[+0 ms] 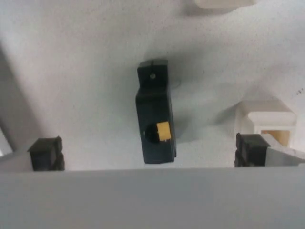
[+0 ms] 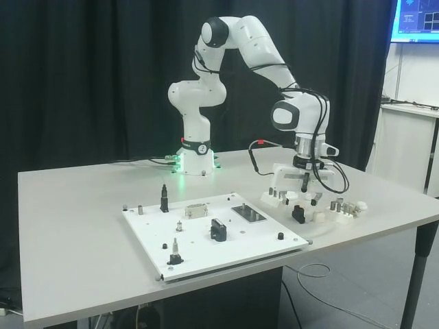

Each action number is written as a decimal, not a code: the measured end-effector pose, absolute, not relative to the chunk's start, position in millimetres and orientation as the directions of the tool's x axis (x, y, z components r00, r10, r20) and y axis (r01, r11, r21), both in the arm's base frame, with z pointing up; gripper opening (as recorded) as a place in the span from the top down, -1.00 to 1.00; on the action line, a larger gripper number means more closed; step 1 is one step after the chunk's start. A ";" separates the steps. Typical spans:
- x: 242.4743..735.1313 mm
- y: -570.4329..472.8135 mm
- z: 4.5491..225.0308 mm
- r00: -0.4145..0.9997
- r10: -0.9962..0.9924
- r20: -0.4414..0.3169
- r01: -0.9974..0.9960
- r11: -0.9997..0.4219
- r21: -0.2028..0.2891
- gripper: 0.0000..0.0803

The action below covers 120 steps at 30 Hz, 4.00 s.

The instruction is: Pick D-SUB.

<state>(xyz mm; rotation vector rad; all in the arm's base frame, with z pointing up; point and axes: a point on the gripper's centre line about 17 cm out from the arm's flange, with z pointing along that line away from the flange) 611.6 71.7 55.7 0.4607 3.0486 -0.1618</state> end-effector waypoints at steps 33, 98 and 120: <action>614.1 82.3 71.3 -0.945 0.318 -0.081 0.324 0.942 -0.087 -0.99; 631.2 68.0 93.8 -0.126 0.984 -0.124 0.990 0.133 0.054 -0.99; 634.5 65.3 84.1 0.472 0.881 -0.028 0.877 -0.466 0.117 -0.99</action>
